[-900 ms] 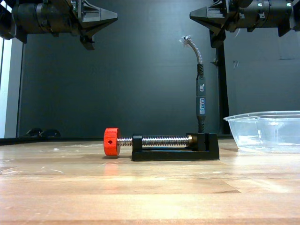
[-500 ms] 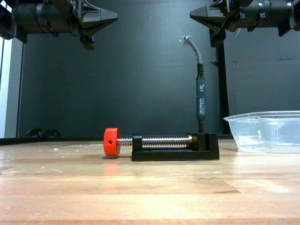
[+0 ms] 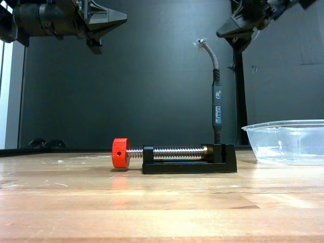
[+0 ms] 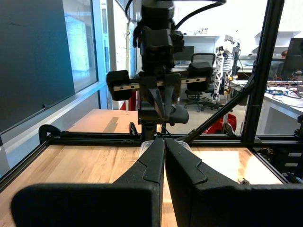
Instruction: Remove the USB-C connector from the USB-C receptacle and place in the container
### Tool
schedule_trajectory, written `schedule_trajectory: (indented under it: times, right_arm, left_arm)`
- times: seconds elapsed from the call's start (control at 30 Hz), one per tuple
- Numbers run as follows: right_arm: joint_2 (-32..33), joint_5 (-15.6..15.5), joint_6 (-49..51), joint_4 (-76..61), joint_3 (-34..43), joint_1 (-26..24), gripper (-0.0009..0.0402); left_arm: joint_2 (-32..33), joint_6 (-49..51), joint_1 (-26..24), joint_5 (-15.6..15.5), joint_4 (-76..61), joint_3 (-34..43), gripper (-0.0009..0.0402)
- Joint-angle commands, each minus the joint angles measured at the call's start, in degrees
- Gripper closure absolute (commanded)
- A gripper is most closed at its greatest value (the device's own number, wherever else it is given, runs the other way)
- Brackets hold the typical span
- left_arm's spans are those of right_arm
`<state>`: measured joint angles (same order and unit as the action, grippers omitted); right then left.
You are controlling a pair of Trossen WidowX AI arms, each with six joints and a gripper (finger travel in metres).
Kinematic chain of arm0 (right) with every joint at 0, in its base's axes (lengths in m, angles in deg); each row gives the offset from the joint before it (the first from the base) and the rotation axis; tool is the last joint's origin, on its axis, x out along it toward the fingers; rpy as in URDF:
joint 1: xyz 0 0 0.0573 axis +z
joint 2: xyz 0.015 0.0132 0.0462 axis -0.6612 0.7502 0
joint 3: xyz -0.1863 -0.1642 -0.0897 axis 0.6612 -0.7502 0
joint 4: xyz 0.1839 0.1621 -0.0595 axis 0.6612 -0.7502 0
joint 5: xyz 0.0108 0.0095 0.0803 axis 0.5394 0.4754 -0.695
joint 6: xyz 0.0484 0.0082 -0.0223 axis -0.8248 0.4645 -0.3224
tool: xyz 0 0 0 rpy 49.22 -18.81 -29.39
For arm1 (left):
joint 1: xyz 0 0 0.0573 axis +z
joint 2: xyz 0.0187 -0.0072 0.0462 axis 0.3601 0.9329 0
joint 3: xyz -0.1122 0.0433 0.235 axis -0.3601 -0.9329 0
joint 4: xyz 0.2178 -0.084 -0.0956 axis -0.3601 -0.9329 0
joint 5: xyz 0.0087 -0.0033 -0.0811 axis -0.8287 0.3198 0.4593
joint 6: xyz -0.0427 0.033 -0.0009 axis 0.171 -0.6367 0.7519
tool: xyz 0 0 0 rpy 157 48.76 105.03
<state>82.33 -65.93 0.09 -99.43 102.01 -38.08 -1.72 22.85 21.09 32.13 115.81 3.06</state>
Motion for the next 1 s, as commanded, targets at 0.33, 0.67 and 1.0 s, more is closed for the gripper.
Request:
schedule_trajectory:
  times: [0.33, 0.67, 1.0]
  right_arm:
    - [18.36, 4.55, -3.76, -31.85, 23.78, 3.21, 0.0318]
    - [29.33, 4.55, -5.55, -38.36, 33.75, 4.66, 0.0165]
    - [37.33, 4.59, -7.69, -38.25, 37.55, 6.49, 0.015]
  left_arm:
    - [0.02, 0.0, 0.02, 0.02, 0.02, 0.02, 0.0393]
    - [0.02, 0.0, 0.02, 0.02, 0.02, 0.02, 0.0393]
    - [0.02, 0.0, 0.02, 0.02, 0.02, 0.02, 0.0393]
